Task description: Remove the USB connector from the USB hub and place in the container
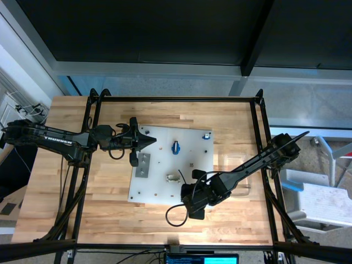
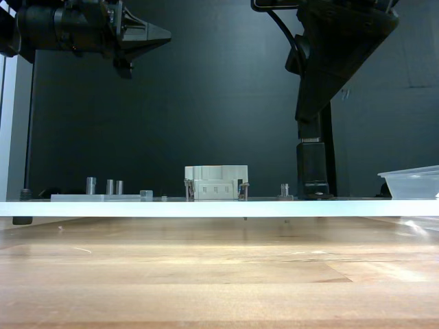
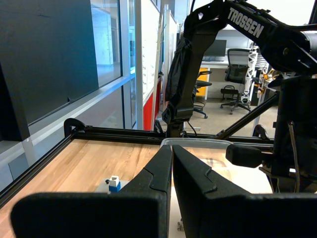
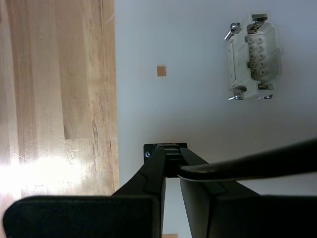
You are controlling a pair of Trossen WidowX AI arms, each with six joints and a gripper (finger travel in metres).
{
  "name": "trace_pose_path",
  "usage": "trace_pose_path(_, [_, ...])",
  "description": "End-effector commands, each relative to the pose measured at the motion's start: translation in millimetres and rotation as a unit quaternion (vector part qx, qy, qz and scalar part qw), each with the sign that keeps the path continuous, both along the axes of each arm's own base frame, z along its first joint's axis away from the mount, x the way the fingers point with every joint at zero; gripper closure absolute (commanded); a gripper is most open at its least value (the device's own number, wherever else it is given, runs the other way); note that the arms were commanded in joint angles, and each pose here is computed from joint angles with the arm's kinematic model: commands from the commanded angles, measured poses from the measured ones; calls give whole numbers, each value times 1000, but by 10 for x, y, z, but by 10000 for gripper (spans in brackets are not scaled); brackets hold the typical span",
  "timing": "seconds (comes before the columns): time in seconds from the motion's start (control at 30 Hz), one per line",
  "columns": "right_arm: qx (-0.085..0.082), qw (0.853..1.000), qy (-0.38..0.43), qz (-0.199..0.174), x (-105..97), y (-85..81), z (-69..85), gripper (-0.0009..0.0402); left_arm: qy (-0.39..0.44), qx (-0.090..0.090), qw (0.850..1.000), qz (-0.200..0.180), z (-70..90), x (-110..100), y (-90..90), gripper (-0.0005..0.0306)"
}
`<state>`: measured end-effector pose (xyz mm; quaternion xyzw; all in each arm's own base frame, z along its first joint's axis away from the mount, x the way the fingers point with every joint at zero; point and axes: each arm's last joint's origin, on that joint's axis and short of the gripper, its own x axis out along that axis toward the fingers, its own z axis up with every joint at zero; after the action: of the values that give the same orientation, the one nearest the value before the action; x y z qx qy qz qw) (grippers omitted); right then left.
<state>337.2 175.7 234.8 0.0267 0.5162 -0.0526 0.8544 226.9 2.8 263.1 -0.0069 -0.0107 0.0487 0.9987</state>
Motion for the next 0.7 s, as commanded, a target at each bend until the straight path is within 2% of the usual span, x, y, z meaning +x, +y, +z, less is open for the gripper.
trace_pose_path(0.03, [3, 1000, 9, 8, 30, -15, 24, 393, 0, 0, 1000, 0, 1, 0, 0, 300])
trace_pose_path(0.1, [4, 1000, 13, 8, 32, -27, 22, 393, 0, 0, 1000, 0, 1, 0, 1, 300])
trace_pose_path(0.2, [16, 999, 26, 14, 27, -40, 15, 393, 0, 0, 1000, 0, 1, 0, 0, 300])
trace_pose_path(0.57, [13, 999, 28, 15, 22, -44, 16, 393, 0, 0, 1000, 0, 1, 0, 0, 300])
trace_pose_path(0.7, [17, 1000, 21, 15, 31, -31, 20, 394, 0, 0, 1000, 0, 1, 0, 0, 300])
